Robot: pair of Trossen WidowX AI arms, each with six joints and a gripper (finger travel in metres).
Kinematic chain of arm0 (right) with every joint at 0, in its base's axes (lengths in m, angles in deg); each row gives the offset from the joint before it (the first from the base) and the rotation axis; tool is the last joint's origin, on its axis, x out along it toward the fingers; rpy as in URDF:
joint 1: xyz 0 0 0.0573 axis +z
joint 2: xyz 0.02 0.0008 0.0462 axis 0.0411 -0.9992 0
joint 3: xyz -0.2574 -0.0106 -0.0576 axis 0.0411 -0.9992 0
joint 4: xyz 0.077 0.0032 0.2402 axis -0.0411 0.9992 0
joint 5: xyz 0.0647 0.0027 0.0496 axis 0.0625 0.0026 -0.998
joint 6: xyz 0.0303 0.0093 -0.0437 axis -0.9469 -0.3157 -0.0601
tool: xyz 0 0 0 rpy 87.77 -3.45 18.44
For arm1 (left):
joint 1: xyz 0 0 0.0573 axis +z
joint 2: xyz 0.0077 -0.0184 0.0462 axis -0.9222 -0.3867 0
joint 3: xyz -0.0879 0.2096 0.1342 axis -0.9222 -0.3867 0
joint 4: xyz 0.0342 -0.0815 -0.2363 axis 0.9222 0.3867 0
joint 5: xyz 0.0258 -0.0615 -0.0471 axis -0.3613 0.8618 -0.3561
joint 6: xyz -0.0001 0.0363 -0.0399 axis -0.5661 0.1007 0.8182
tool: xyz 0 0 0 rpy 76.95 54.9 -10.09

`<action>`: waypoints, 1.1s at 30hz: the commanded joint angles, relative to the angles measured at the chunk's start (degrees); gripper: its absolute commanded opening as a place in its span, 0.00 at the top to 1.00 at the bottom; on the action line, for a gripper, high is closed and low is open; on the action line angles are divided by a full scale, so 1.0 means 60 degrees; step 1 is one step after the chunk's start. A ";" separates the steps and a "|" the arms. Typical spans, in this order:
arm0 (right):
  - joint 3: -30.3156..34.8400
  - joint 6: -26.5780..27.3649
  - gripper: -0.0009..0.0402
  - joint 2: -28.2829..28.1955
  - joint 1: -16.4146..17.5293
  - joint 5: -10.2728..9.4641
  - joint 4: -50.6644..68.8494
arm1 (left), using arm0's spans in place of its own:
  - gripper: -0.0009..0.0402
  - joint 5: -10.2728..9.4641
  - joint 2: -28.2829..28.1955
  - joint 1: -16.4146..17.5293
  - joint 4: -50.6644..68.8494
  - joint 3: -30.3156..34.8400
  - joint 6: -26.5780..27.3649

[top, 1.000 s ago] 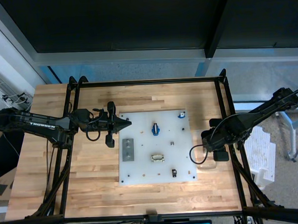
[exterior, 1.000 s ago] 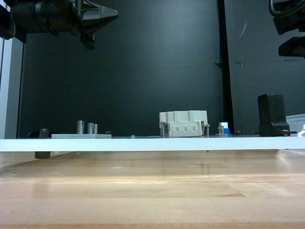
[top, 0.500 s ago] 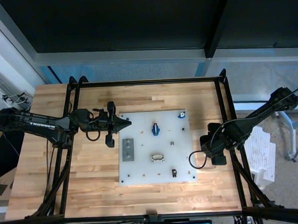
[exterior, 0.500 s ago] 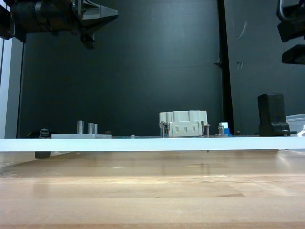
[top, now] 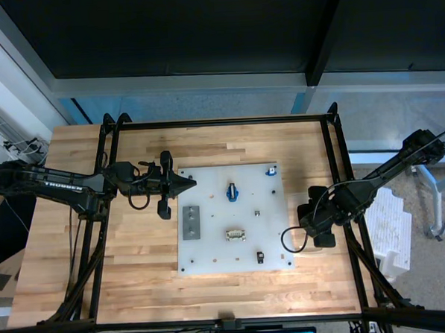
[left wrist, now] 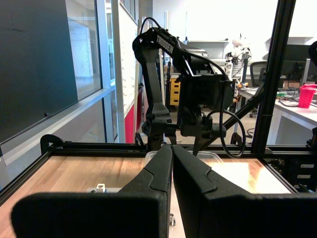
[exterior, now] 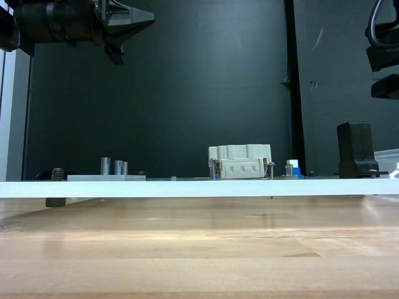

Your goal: Pick the 16mm bar and install on taskboard

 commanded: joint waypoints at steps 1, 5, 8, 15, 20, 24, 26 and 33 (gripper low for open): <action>-0.0273 0.0000 0.46 0.0000 0.0018 0.0015 -0.0357 | 0.98 0.0004 -0.0004 0.0004 0.0000 0.0000 0.0000; -0.0557 0.0004 0.46 0.0000 0.0040 0.0011 -0.0688 | 0.98 0.0004 -0.0004 0.0004 0.0000 0.0000 0.0000; -0.0743 0.0011 0.46 0.0000 0.0055 0.0011 -0.0845 | 0.98 0.0004 -0.0004 0.0004 0.0000 0.0000 0.0000; -0.1042 0.0040 0.46 0.0004 0.0084 0.0007 -0.1045 | 0.98 0.0004 -0.0004 0.0004 0.0000 0.0000 0.0000; -0.1253 0.0073 0.46 0.0004 0.0098 0.0007 -0.1249 | 0.98 0.0004 -0.0004 0.0000 0.0000 0.0000 0.0000; -0.1439 0.0073 0.46 0.0004 0.0106 0.0000 -0.1621 | 0.98 0.0004 -0.0004 0.0000 0.0000 0.0000 0.0000; -0.1453 0.0080 0.46 0.0004 0.0106 0.0004 -0.1668 | 0.98 0.0004 -0.0004 0.0004 0.0000 0.0000 0.0000; -0.1457 0.0251 0.53 0.0004 0.0102 -0.0051 -0.1650 | 0.98 0.0004 -0.0004 0.0004 0.0000 0.0000 0.0000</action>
